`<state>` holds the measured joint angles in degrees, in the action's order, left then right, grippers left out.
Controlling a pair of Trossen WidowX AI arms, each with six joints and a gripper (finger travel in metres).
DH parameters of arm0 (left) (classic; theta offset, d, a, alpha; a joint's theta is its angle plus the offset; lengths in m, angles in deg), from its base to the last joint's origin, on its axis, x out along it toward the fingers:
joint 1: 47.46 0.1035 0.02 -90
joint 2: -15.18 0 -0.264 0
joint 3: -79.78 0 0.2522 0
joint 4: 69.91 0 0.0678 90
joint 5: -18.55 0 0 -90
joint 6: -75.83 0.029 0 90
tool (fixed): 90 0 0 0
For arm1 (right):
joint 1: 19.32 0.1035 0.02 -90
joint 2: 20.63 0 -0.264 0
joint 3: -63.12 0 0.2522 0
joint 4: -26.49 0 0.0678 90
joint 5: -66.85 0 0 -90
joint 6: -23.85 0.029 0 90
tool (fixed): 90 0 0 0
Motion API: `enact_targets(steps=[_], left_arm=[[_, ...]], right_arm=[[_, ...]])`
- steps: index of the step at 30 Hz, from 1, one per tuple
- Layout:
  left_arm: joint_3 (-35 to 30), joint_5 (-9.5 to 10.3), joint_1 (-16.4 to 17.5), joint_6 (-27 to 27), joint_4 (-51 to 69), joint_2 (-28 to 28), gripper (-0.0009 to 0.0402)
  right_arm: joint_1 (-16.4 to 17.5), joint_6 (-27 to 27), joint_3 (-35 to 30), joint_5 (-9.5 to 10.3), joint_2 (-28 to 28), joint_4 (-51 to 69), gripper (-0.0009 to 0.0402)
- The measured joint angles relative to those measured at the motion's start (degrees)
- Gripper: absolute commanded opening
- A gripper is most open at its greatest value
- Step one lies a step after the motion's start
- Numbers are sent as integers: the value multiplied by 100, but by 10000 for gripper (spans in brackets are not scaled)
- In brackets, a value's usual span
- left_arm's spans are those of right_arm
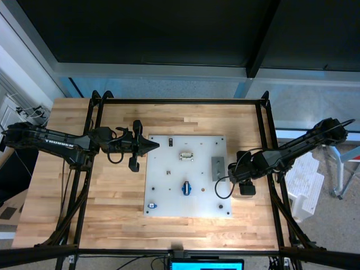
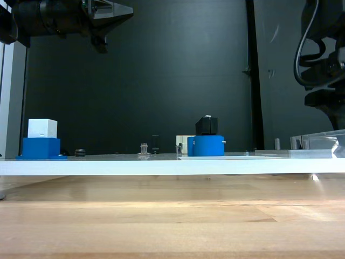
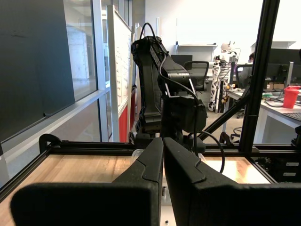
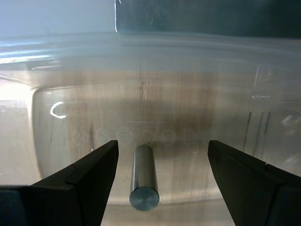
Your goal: Pick the 16mm cylinder and install on the taskboard
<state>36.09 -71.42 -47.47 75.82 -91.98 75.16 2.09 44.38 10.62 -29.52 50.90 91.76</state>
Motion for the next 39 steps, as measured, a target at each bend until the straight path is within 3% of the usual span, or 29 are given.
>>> enact_targets(steps=[16, 35, 39], left_arm=[[0, 0, 0, 0, -2, 0, 1], [0, 0, 0, 0, 0, 0, 1], [0, -2, 0, 0, 0, 0, 1]], right_arm=[[-4, -2, 70, -2, 101, -177, 123], [-20, -2, 229, -4, 101, -334, 1], [-26, -4, 232, -4, 101, -337, 4]])
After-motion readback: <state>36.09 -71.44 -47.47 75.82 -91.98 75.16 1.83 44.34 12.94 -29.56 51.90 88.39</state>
